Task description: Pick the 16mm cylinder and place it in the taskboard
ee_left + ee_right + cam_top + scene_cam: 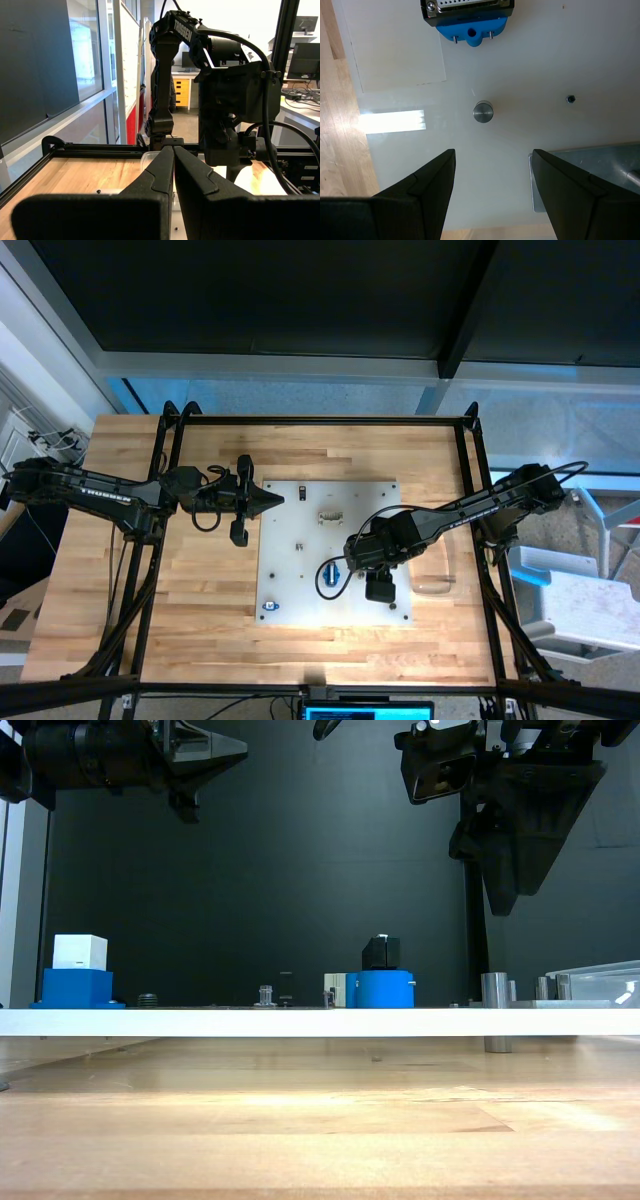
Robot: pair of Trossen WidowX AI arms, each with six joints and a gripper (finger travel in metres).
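One 16mm cylinder (483,111) upright — right pincer (492,152) above, left pincer (278,500) at taskboard (300,590) edge

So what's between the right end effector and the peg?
Right wrist view: only bare taskboard between open right end effector and 16mm cylinder. Left end effector, shut, hovers at taskboard's left edge.

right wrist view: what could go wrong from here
The small dull-grey round peg stands on the flat white square board; the open right tool above it could tip it if one finger touches first. A clear plastic tray lies near one finger and might snag it. The shut left tool hovers by the board's left edge.
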